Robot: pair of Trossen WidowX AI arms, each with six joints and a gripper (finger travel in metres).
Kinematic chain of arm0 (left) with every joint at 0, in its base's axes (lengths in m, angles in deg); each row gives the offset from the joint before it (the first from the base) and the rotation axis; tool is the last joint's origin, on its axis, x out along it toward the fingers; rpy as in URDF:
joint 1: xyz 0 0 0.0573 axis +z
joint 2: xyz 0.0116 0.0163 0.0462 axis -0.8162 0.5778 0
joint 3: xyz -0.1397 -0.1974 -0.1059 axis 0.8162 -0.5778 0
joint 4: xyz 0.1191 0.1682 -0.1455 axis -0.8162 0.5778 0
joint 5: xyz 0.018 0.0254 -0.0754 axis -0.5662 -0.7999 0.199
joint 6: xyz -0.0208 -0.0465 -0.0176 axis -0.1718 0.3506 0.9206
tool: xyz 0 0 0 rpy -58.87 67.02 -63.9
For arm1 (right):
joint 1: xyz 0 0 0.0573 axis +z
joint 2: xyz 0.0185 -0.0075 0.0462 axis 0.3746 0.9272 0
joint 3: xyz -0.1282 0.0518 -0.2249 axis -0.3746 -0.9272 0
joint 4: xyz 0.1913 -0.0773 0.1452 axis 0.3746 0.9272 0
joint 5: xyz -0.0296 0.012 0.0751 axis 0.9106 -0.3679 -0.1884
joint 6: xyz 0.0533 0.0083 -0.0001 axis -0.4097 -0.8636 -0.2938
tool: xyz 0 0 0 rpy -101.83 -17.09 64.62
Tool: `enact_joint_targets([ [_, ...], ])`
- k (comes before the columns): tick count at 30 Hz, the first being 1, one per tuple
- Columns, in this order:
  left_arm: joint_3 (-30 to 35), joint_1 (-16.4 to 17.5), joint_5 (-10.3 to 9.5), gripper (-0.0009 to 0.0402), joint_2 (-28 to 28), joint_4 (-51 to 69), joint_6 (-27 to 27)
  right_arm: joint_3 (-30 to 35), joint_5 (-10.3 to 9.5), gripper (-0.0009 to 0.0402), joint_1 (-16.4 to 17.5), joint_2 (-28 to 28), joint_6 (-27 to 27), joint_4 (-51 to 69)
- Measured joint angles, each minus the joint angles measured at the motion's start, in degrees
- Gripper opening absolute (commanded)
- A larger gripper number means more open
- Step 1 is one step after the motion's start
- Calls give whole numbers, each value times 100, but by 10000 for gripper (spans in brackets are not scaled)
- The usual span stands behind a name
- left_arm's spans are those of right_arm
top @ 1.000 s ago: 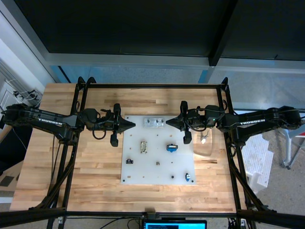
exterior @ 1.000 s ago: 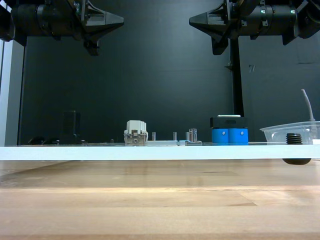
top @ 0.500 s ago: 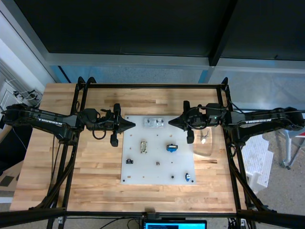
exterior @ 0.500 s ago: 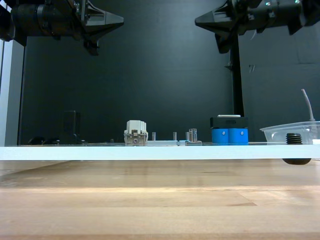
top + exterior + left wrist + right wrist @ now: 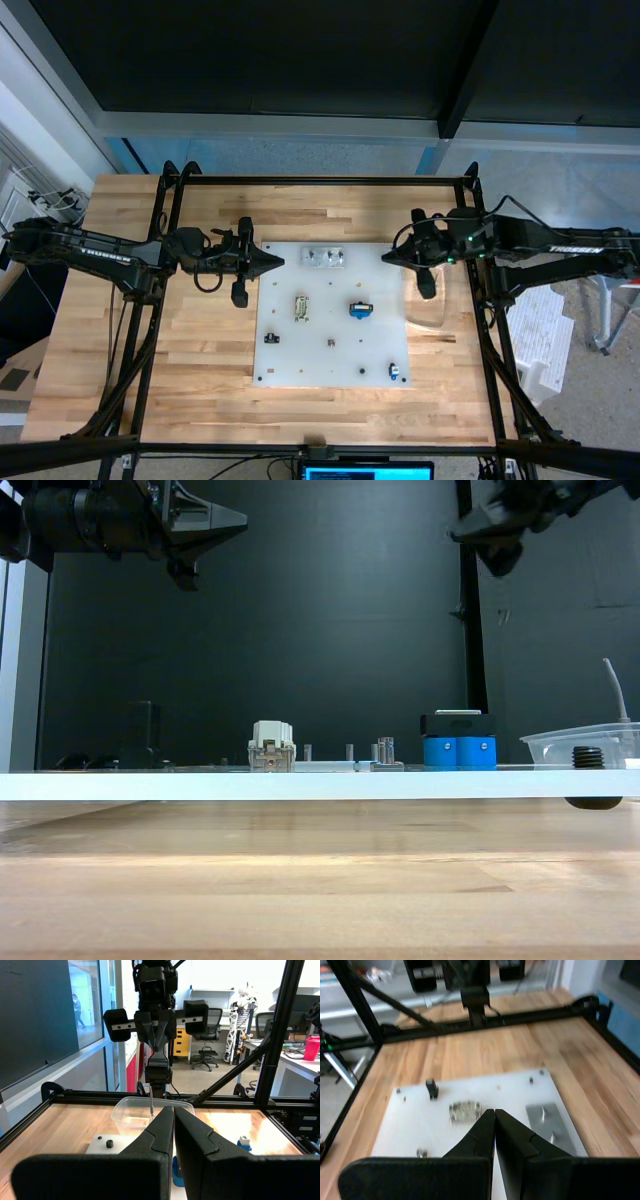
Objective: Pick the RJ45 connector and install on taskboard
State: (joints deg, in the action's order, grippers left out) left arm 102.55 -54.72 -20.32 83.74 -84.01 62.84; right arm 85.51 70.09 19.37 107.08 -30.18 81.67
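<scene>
RJ45 connector (image 5: 396, 372) is where we start. It sits on the taskboard (image 5: 310, 362), close to the board's near right corner and just inside both of those edges. It lies well apart from both sets of fingers, below them and to their near side, and closer to the right fingers than to the left ones. Bare white board borders it on its far and left sides. The larger blue fitting (image 5: 360, 310) stands farther up the board, roughly between the connector and the fingers, apart from the connector.

The right gripper (image 5: 388, 257) hangs over the board's far right edge. In the right wrist view we see its fingers pressed together tip to tip with nothing between them. Just beside and below its body is the clear tray (image 5: 432, 312), which rests on the desk (image 5: 200, 350) beside the board's right edge.

The left gripper (image 5: 279, 262) hangs over the board's far left edge, pointing inward toward the right one, and its fingers are likewise closed on nothing. Below the gap between the two sets of fingertips, at the board's far edge, sits a metal fitting (image 5: 325, 258).

In the low view we see both grippers high up, with open air between the fingers and the tallest fittings. Black frame (image 5: 320, 181) rails run along the desk's edges.
</scene>
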Motion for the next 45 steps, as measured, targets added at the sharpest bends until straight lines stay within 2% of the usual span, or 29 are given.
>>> enact_joint_targets([
  [8,0,0,0,0,0,0,2,367,13,0,-2,-363,-42,1403],
  [22,2,0,0,0,-2,-2,0,894,0,0,-7,-544,-323,3755],
  [27,2,0,-2,0,0,0,0,1014,153,0,-20,-544,-332,4513],
  [33,0,0,-2,0,0,0,0,1027,221,3,-157,-538,-321,5121],
  [36,0,0,0,0,0,0,0,1027,487,18,-201,-529,-315,5324],
  [45,0,0,0,0,-2,0,0,826,522,107,-203,-411,-254,5713],
])
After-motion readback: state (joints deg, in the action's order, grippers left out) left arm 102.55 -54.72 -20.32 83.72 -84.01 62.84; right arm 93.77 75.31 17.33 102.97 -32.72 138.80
